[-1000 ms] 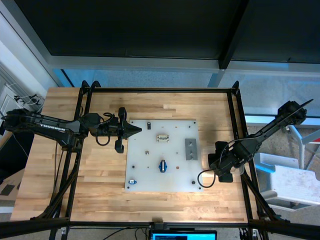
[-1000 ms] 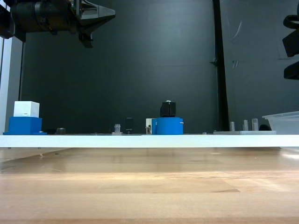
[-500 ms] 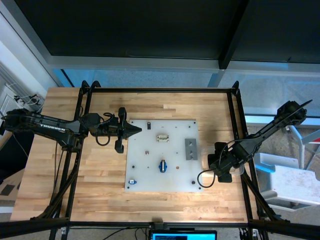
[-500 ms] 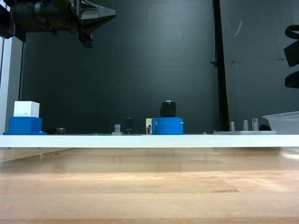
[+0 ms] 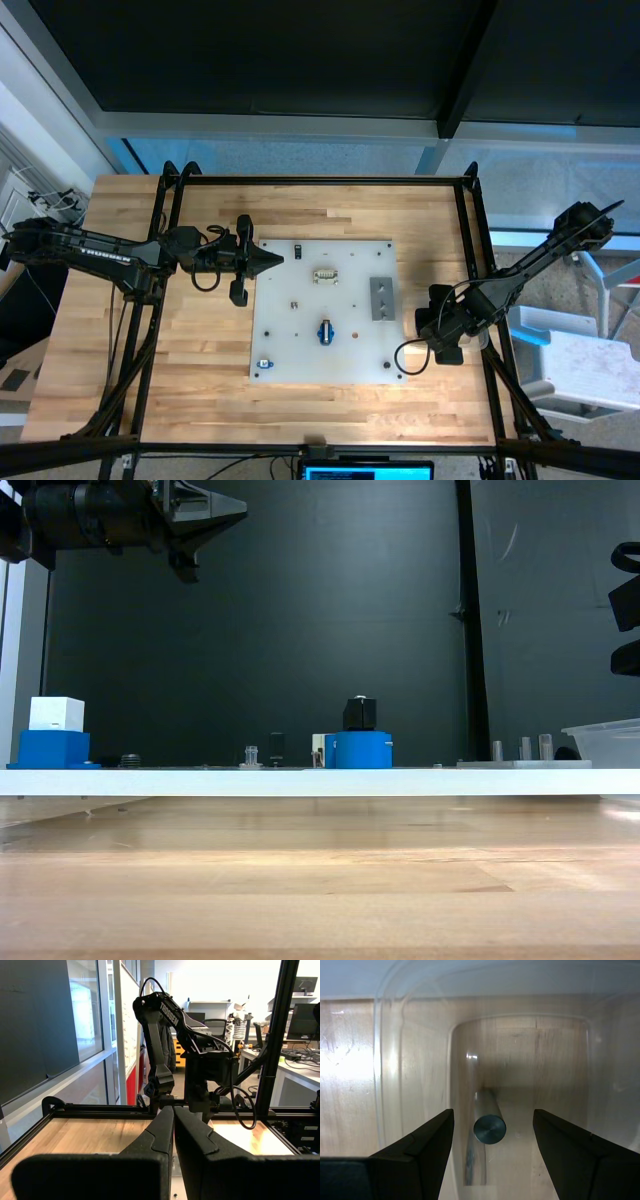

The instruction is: Pick the 16mm cylinder and place it in the taskboard

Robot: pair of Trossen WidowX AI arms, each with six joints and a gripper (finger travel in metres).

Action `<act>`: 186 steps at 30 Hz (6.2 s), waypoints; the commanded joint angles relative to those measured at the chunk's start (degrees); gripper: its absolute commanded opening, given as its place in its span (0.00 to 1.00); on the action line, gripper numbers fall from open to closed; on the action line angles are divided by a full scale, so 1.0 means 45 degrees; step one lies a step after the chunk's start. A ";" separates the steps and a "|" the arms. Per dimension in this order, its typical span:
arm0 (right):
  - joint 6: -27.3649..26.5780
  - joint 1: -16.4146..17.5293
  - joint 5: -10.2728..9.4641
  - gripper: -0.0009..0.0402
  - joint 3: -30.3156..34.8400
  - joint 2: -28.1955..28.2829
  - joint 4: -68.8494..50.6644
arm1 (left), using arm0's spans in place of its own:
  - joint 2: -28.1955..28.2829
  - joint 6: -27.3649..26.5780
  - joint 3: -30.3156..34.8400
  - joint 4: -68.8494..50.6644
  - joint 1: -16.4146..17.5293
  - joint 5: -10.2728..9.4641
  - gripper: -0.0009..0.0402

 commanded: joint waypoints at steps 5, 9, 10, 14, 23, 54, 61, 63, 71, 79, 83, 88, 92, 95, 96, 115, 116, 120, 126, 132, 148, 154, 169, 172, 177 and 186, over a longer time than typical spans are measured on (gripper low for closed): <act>0.0019 -0.0015 -0.0024 0.50 -0.0087 0.0000 0.0063 | 0.0000 0.0005 0.0005 0.0000 0.0000 0.0005 0.02; 0.0019 -0.0019 -0.0029 0.46 -0.0087 0.0000 0.0083 | 0.0000 0.0005 0.0005 0.0000 0.0000 0.0005 0.02; 0.0019 -0.0019 -0.0049 0.44 -0.0087 0.0000 0.0087 | 0.0000 0.0005 0.0005 0.0000 0.0005 0.0005 0.02; 0.0019 -0.0024 -0.0044 0.39 -0.0087 0.0000 0.0131 | 0.0000 0.0005 0.0005 0.0000 0.0005 0.0005 0.02; 0.0015 -0.0024 -0.0044 0.31 -0.0092 0.0000 0.0189 | 0.0000 0.0005 0.0005 0.0000 0.0000 0.0005 0.02; -0.0029 -0.0024 -0.0102 0.07 0.0345 -0.0073 -0.0272 | 0.0000 0.0005 0.0005 0.0000 0.0005 0.0005 0.02; -0.0034 -0.0024 -0.0102 0.07 0.0743 -0.0209 -0.0559 | 0.0000 0.0005 0.0005 0.0000 0.0005 0.0005 0.02; -0.0034 -0.0024 -0.0097 0.07 0.0947 -0.0223 -0.0899 | 0.0000 0.0005 0.0005 0.0000 0.0000 0.0005 0.02; -0.0034 -0.0024 -0.0092 0.07 0.1802 -0.0520 -0.2171 | 0.0000 0.0005 0.0005 0.0000 0.0005 0.0005 0.02; -0.0034 -0.0024 -0.0087 0.07 0.2851 -0.0777 -0.3546 | 0.0000 0.0005 0.0005 0.0000 0.0000 0.0005 0.02; -0.0039 -0.0024 -0.0083 0.07 0.3390 -0.0777 -0.4099 | 0.0000 0.0005 0.0005 0.0000 0.0005 0.0005 0.02; -0.0039 -0.0024 0.0015 0.07 0.3832 -0.0777 -0.4405 | 0.0000 0.0000 0.0005 0.0000 0.0000 0.0005 0.02; -0.0034 -0.0029 0.0015 0.07 0.3827 -0.0777 -0.4439 | 0.0000 0.0005 0.0005 0.0000 0.0000 0.0005 0.02; -0.0034 -0.0029 0.0015 0.07 0.3823 -0.0758 -0.4435 | 0.0000 0.0000 0.0005 0.0000 0.0000 0.0005 0.02; -0.0029 -0.0034 0.0015 0.07 0.3823 -0.0753 -0.4435 | 0.0000 0.0005 0.0005 0.0000 0.0000 0.0005 0.02; -0.0175 -0.0670 0.0053 0.07 0.4770 0.0714 -0.4167 | 0.0000 0.0005 0.0005 0.0000 0.0005 0.0005 0.02; -0.0291 -0.0738 0.0073 0.07 0.4891 0.0840 -0.4153 | 0.0000 0.0000 0.0005 0.0000 0.0000 0.0005 0.02; -0.0491 -0.0986 0.0481 0.07 0.5343 0.1409 -0.4031 | 0.0000 0.0005 0.0005 0.0000 0.0005 0.0005 0.02; -0.0860 -0.1345 0.0452 0.07 0.6101 0.2322 -0.3759 | 0.0000 0.0000 0.0005 0.0000 0.0000 0.0005 0.02; -0.1273 -0.1695 0.0466 0.07 0.6873 0.3298 -0.3570 | 0.0000 0.0000 0.0005 0.0000 0.0000 0.0005 0.02; -0.2157 -0.2628 0.0325 0.07 0.8417 0.5299 -0.2924 | 0.0000 0.0005 0.0005 0.0000 0.0005 0.0005 0.02; -0.2783 -0.3084 0.0219 0.07 0.8966 0.5984 -0.2851 | 0.0000 0.0000 0.0005 0.0000 0.0000 0.0005 0.02; -0.3313 -0.3589 -0.0374 0.07 0.8986 0.6965 -0.1462 | 0.0000 0.0005 0.0005 0.0000 0.0005 0.0005 0.02; -0.3376 -0.3614 -0.0389 0.07 0.8986 0.7009 -0.1273 | 0.0000 0.0000 0.0005 0.0000 0.0005 0.0005 0.02; -0.3390 -0.3638 -0.0442 0.07 0.9199 0.7383 -0.1214 | 0.0000 0.0005 0.0005 0.0000 0.0000 0.0005 0.02; -0.3492 -0.3696 -0.0432 0.07 0.9408 0.7660 -0.1132 | 0.0000 0.0000 0.0005 0.0000 0.0000 0.0005 0.02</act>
